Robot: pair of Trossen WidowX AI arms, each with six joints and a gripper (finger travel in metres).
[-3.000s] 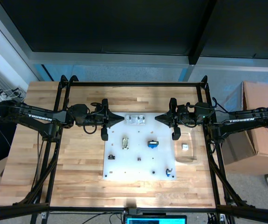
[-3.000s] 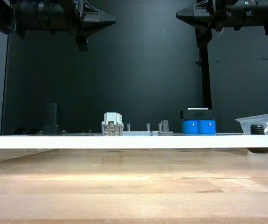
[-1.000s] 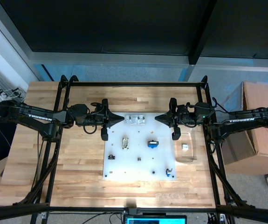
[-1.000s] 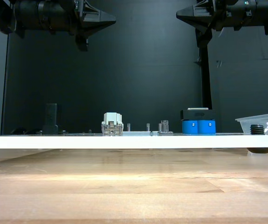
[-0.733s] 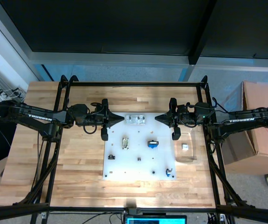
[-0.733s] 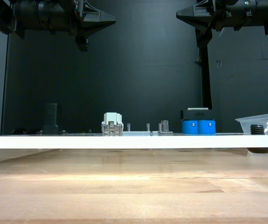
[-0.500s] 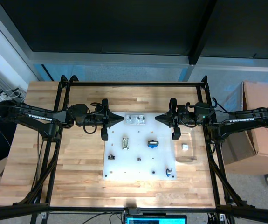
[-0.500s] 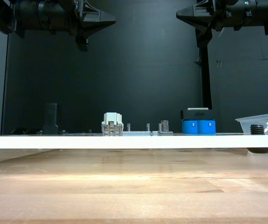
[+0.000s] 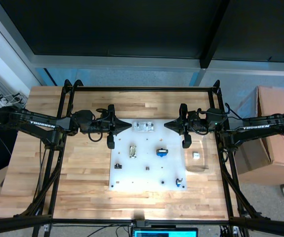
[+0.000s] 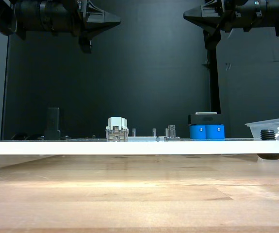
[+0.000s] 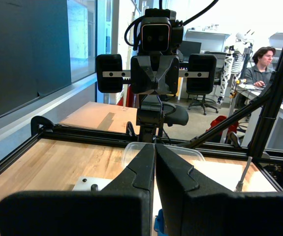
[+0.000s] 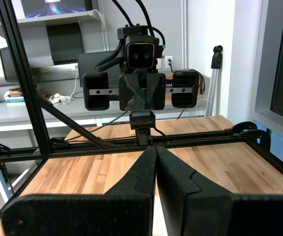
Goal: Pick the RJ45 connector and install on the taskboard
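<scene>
Plainly, in the high view the left claw (image 9: 130,126) and the right claw (image 9: 165,125) hang facing each other, well apart, above the far edge of the white board (image 9: 132,180) at mid-frame, neither near the work. Right of the board, the clear tray (image 9: 202,169) holds a pale block (image 9: 196,155) with nothing darker on it that I can make out. At the board's lower right corner the blue jack (image 9: 181,185) seems to carry a grey piece, which I take for the connector (image 9: 179,180) in its seat; how deep it sits I cannot tell. That is the main risk: a plug only part-way in could lean or work loose under the pull of its cable, and no claw is close enough to press it home. In the low view the claws show in the upper left and upper right of the frame, high above the board. A blue part (image 10: 206,131) stands right of centre and the tray is at the right edge, over the wooden worktop (image 10: 129,194), but this view does not settle where the connector is. The left wrist view shows that claw's fingers (image 11: 141,169) pressed together with nothing between them, and the right wrist view shows the same for the other arm. Should another push be wanted, a closed claw coming down off line could strike the jack's rim, or snag the cable and drag the plug out.
</scene>
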